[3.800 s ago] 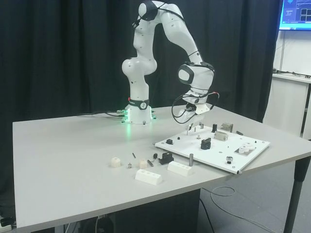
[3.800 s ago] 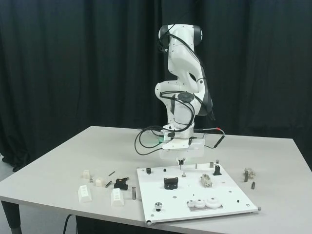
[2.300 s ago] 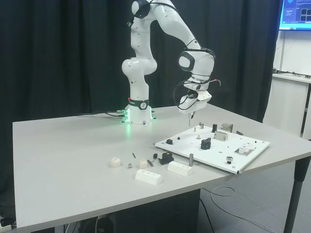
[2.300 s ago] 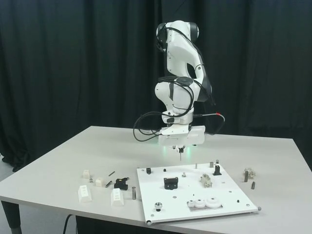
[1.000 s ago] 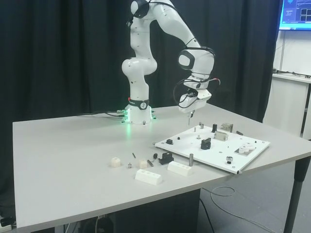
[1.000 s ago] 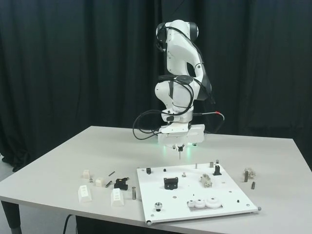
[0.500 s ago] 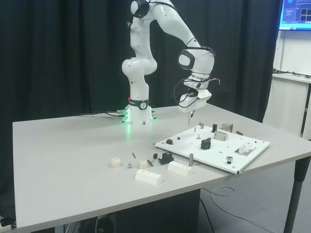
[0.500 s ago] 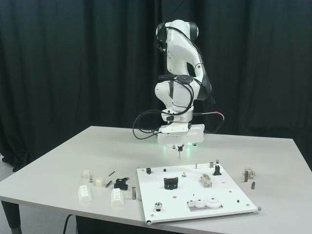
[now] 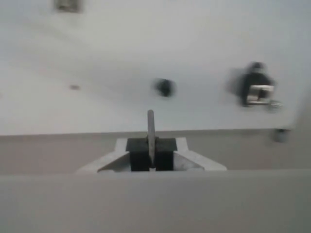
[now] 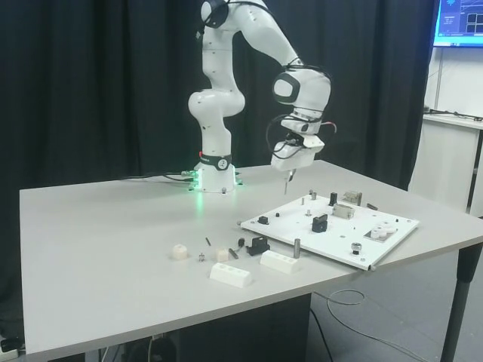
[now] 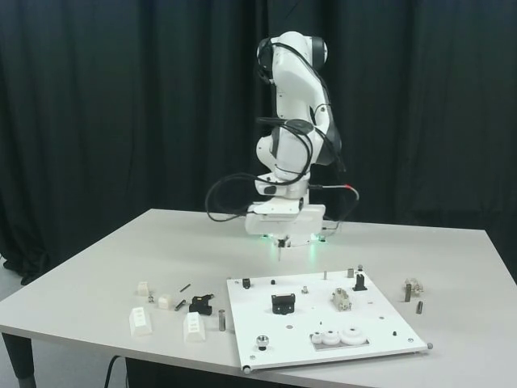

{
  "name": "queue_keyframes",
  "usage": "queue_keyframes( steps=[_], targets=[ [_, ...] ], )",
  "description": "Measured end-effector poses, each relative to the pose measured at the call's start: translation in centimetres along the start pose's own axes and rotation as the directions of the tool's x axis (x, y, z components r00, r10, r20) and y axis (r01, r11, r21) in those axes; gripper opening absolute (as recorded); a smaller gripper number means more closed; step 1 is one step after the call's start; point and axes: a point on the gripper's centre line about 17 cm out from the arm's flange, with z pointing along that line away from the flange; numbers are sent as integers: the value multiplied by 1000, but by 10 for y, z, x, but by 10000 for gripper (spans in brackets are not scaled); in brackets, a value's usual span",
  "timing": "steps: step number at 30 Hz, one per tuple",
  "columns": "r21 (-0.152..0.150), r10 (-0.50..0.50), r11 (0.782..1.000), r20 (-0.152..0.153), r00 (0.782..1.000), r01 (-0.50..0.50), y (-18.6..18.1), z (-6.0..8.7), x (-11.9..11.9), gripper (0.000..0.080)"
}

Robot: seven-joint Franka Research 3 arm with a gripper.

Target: Place round peg 1.

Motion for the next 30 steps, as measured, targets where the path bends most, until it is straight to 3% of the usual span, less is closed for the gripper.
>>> queue_keyframes(
  steps=[4,9,16,23,30],
  targets=[
    [-41,-20,999,1,1000,20,33,-3,-4,22],
    [-70,-45,997,3,999,45,74,-5,-13,22],
    [-95,-77,993,-32,997,73,132,-3,-20,22],
    [-118,-103,989,-73,992,94,186,10,-24,22],
    [-145,-124,983,-96,988,109,231,29,-24,22]
  ],
)
